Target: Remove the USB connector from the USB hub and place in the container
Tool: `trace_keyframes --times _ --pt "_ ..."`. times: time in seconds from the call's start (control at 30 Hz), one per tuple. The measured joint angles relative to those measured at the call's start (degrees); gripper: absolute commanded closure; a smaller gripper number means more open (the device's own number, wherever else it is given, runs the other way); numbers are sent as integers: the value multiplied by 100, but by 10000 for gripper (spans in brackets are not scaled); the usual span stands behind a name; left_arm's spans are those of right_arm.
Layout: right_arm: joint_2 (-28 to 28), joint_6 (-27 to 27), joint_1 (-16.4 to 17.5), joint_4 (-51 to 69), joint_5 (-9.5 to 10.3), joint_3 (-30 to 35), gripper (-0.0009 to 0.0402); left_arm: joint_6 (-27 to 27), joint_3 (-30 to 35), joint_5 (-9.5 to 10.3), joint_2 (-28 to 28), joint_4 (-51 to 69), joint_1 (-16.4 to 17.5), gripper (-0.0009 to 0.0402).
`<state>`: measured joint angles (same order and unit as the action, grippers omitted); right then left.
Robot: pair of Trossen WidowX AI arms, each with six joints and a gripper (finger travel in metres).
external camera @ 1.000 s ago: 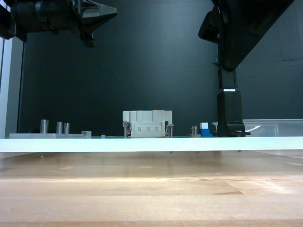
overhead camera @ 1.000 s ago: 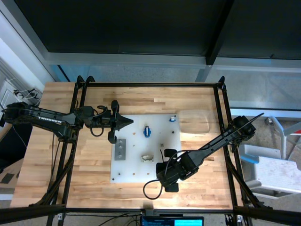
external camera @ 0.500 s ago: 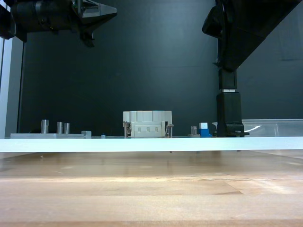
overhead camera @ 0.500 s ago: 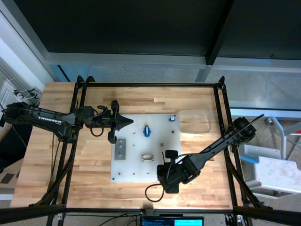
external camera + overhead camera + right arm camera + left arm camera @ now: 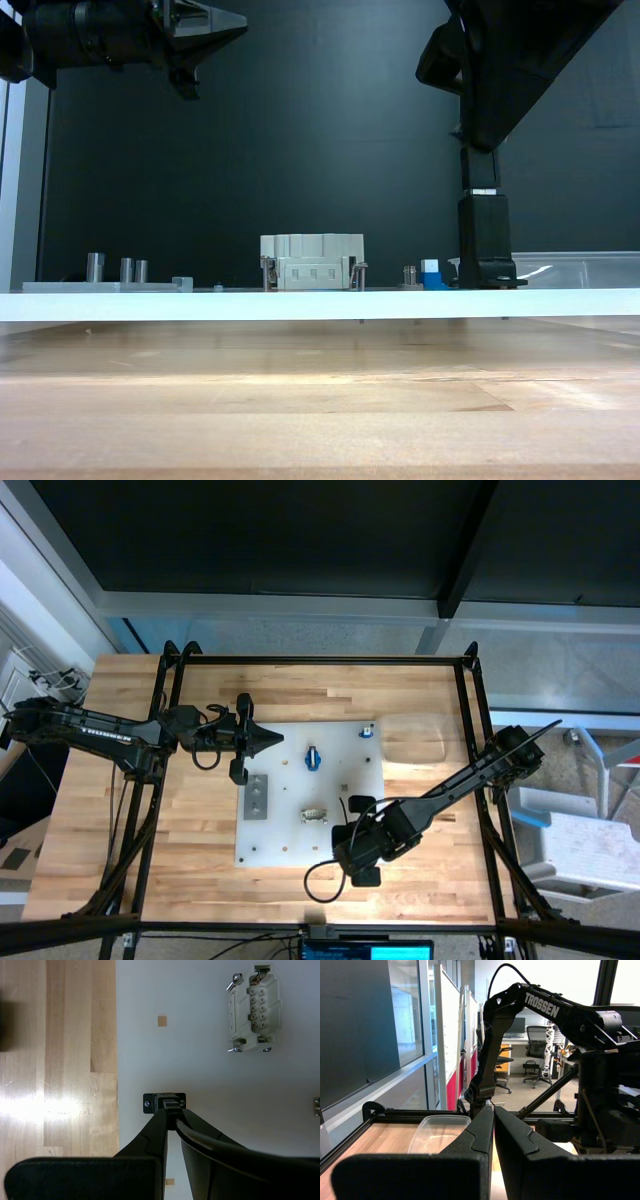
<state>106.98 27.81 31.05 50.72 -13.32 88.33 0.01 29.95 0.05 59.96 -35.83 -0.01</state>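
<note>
ok so going left to right: the left gripper [image 5: 280, 738] hangs high over the far left corner of the white board [image 5: 290, 842], nowhere near anything. Its own wrist view shows the two fingers pressed flat together with nothing between them. Under and a bit in front of it sits the grey metal block [image 5: 258, 800] on the left side of the board. Then there's the blue connector [image 5: 312, 758] standing upright toward the far side, and nearer the camera the multi-pin connector [image 5: 315, 817] around the middle. Just right of that is where the action is. The right gripper [image 5: 171, 1110] points straight down with its tips at board level, and the fingers are pinched in narrow on the USB connector [image 5: 171, 1104]. The plug sits right between the fingertips, seated in the USB hub [image 5: 151, 1102], which is that little black square close to the board's right edge. So the gripper has hold of the plug, and the plug is in the hub. The container [image 5: 415, 738] is further right and toward the far side, on the bare wood of the table [image 5: 150, 860] just off the board's far right corner. It's well apart from the right gripper, and you can see the wood grain through it.
</note>
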Motion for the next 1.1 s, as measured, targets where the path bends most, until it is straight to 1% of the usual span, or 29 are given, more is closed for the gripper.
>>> trace_keyframes --times 0.1,0.13,0.23,0.27,0.33,0.47,0.57,0.7,0.8,0.93,1.0,1.07,1.1 --pt "0 17 7 9 -44 0 394 0 0 0 0 2 0 393" --pt "0 44 31 15 -90 0 394 -2 0 -2 0 0 0 392" --pt "0 116 160 90 -385 31 394 0 0 0 0 0 0 392" --pt "2 166 197 125 -448 52 394 0 0 -2 0 2 0 393" --pt "20 264 251 197 -509 114 394 -2 0 0 0 0 0 392" --pt "39 339 297 256 -538 192 393 0 0 0 0 0 0 393" --pt "46 334 291 267 -459 201 393 -2 0 -2 4 2 0 392" --pt "44 251 197 243 -243 210 393 -2 0 -2 4 0 0 392" --pt "37 181 96 240 2 210 393 0 0 0 11 2 0 392" --pt "15 33 20 232 59 214 393 -2 0 0 11 2 0 392" --pt "15 15 -17 227 162 214 393 0 0 -2 11 2 0 393" --pt "13 13 -20 236 138 216 393 -2 0 -2 11 0 0 393" --pt "13 13 -20 240 76 216 393 0 0 -2 11 0 0 392"
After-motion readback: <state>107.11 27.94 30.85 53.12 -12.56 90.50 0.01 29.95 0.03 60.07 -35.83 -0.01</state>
